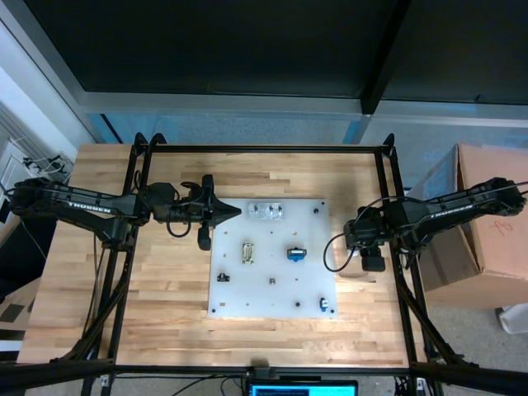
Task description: Pick the RJ45 connector and install on the taskboard
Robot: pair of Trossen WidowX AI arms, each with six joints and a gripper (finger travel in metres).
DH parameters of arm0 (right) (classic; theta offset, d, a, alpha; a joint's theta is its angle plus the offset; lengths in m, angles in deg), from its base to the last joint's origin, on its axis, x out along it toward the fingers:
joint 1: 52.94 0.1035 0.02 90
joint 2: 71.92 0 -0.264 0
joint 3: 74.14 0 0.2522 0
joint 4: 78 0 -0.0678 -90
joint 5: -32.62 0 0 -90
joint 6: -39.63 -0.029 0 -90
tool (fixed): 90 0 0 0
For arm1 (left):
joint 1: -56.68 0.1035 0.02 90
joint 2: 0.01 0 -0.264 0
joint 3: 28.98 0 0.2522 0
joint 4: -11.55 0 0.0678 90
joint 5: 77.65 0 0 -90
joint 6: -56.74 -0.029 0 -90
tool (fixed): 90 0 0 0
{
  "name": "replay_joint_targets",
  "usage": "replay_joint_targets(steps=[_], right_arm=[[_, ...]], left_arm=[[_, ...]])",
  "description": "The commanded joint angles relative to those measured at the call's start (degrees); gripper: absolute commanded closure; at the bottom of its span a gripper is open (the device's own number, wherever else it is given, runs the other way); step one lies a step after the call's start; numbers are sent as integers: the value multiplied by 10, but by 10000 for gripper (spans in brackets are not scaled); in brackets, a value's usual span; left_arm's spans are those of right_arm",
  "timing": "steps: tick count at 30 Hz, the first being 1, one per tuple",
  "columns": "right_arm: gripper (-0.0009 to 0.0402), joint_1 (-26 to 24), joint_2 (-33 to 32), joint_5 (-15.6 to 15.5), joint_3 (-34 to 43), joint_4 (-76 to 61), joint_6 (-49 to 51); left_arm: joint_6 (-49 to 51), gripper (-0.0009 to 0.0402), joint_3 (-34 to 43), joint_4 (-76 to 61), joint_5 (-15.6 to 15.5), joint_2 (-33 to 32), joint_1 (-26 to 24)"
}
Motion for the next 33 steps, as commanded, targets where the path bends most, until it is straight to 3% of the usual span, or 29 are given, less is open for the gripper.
replay_joint_targets(steps=[1,25,33], right_arm=[[229,0,-6,-1,-9,9,0],[230,-1,-68,-16,-11,33,-3],[281,-2,-88,-31,-11,44,-12]], left_arm=[[0,393,0,0,0,0,0],[0,393,0,0,0,0,0],[0,392,0,0,0,0,0]])
